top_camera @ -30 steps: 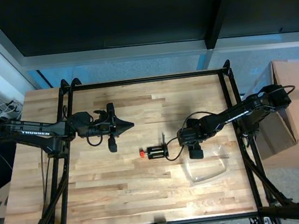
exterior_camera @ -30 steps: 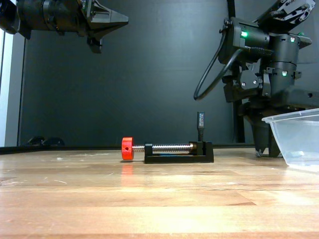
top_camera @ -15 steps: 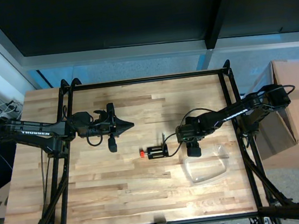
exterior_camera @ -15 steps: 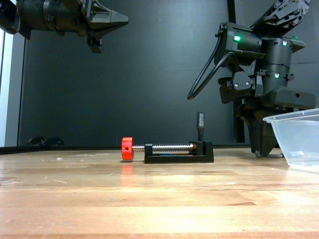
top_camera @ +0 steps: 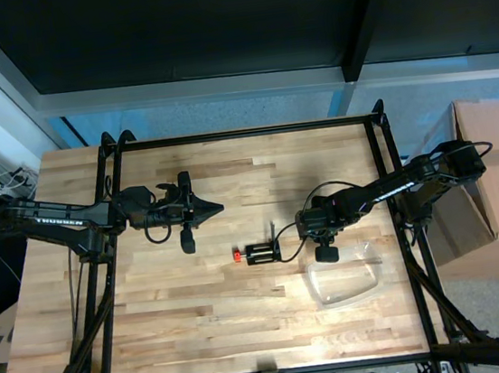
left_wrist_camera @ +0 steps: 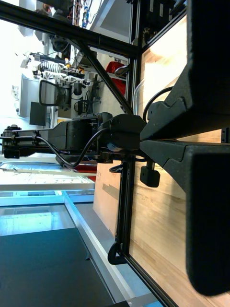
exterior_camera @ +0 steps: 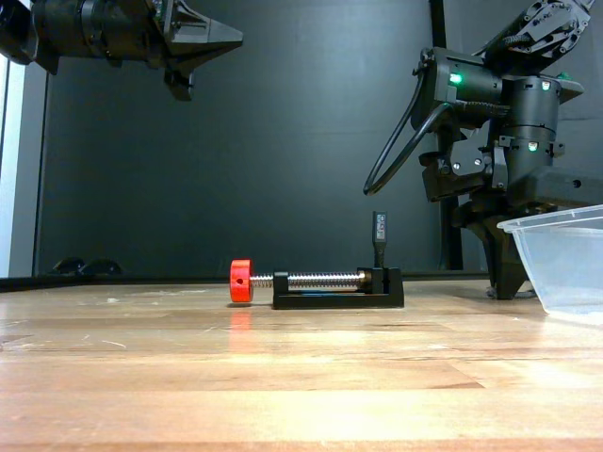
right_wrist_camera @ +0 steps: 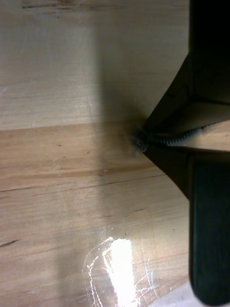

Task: Remove the USB-C connector from the USB-C receptacle and place in the container

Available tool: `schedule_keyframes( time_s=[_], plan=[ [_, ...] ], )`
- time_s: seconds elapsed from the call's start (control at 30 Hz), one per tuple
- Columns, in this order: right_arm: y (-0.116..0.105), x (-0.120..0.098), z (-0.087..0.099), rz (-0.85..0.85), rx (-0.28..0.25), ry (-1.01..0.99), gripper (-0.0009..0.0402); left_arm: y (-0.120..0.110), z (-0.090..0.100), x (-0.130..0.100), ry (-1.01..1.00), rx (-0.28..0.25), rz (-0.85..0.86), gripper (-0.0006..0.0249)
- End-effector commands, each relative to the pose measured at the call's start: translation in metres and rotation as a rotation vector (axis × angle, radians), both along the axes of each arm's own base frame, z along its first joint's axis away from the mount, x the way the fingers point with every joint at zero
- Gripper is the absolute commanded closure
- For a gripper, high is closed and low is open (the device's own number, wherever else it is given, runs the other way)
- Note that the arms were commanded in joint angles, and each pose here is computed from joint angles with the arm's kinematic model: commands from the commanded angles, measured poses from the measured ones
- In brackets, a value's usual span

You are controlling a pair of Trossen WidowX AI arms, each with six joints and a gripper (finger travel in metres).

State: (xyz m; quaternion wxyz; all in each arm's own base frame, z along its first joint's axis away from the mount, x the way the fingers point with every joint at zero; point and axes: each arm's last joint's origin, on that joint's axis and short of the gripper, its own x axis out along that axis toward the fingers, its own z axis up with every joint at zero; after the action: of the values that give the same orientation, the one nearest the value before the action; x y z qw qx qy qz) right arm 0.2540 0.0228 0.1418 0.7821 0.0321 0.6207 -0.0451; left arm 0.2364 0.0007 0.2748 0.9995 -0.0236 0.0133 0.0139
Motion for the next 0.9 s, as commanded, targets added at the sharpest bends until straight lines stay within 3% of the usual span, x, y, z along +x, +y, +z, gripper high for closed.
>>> schedule_keyframes(
  time_s=[0.03,0.43,0.73,0.9],
  plan=[
    [0.000,-0.001,-0.001,-0.001,-0.001,0.007,0.0392,0.000,0.000,0.000,0.000,0.000,0.000,0.0243],
    [0.001,0.002,0.011,0.001,0.001,0.001,0.0394,0.000,0.000,0.000,0.000,0.000,0.000,0.0243],
    [0.003,0.001,0.045,-0.036,0.012,0.004,0.0394,0.000,0.000,0.000,0.000,0.000,0.000,0.0243],
    [0.018,-0.002,0.070,-0.057,0.031,-0.002,0.0394,0.000,0.000,0.000,0.000,0.000,0.000,0.0243]
  ],
)
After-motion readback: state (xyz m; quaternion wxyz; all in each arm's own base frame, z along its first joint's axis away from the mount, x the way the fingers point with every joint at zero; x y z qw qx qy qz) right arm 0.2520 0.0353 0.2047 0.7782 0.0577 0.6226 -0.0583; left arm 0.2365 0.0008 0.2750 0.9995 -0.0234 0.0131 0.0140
